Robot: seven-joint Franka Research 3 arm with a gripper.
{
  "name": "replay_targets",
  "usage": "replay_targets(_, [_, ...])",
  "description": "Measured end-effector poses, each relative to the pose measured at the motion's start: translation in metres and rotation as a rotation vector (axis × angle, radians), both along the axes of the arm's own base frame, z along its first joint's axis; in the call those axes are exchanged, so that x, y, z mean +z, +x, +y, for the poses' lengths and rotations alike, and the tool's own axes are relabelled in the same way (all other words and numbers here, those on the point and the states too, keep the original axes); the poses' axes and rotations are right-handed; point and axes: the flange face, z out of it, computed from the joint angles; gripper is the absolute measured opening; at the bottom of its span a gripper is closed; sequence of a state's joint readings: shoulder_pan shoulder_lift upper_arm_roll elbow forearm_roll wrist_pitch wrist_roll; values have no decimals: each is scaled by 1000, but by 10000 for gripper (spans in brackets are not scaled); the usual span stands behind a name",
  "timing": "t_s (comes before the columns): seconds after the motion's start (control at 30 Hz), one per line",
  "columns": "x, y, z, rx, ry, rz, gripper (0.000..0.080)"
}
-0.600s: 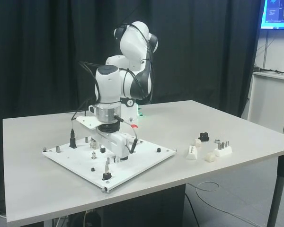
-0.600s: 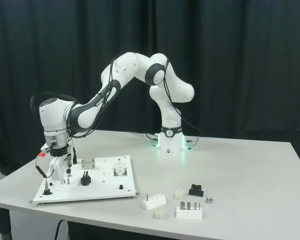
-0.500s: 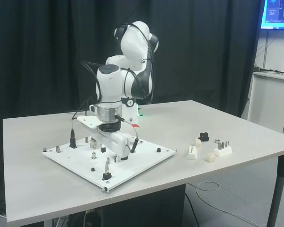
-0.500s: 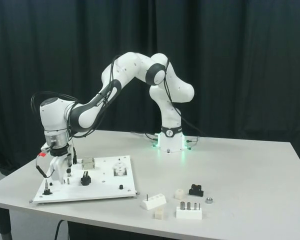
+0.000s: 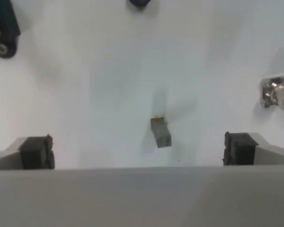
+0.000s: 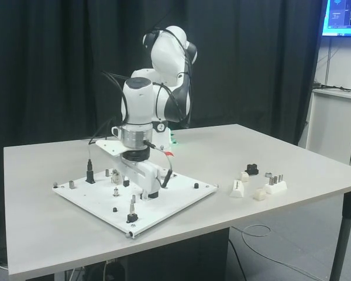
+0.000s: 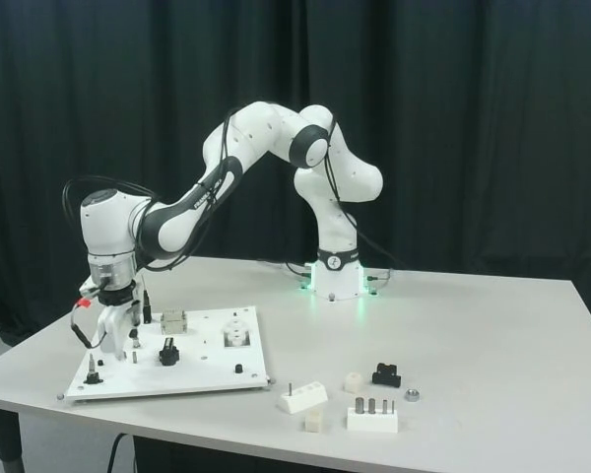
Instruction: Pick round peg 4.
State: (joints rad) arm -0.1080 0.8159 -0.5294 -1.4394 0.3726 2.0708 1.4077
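on the white board (image 5: pixel 99 94), between the spread pincer (image 5: pixel 137 150) pads w/ gaps both sides, stood the peg (image 5: pixel 161 132), a small grey upright stub. prob. light, stiff, smooth metal, so slippery; best pinched mid-shaft, square on. wrist view showed that gap & alignment; room views hid the peg behind the pincer (image 6: pixel 141 182) but showed the arm low over the board (image 7: pixel 207 370) on the desk (image 7: pixel 492 335).
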Motion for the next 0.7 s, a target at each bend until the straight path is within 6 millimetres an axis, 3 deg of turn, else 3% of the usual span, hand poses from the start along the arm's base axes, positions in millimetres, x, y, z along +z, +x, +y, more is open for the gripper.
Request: replay_targets(0.7, [15,1,-7,193,-69,10,800])
